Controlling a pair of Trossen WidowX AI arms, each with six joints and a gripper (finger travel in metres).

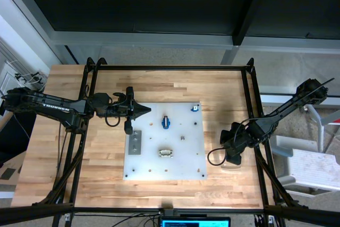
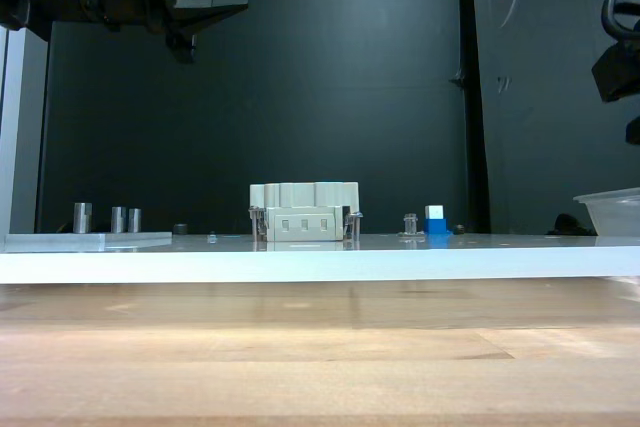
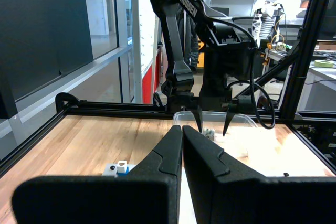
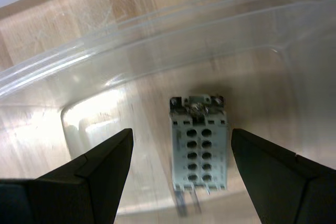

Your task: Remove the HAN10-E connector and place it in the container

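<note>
Right hand (image 1: 232, 158) held over the container (image 4: 157, 40), fingers spread apart.
The HAN10-E connector (image 4: 198, 145) is seen lying on the container's floor, between the fingers and untouched by them. The left hand (image 1: 143, 110), fingers pressed together, is held above the white board's (image 1: 183, 150) far left corner.

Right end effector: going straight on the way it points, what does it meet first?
Probably the connector lying in the clear tub, centred ahead of the open right end effector; depth is unclear. The left end effector hangs shut above the white board's far-left corner.
</note>
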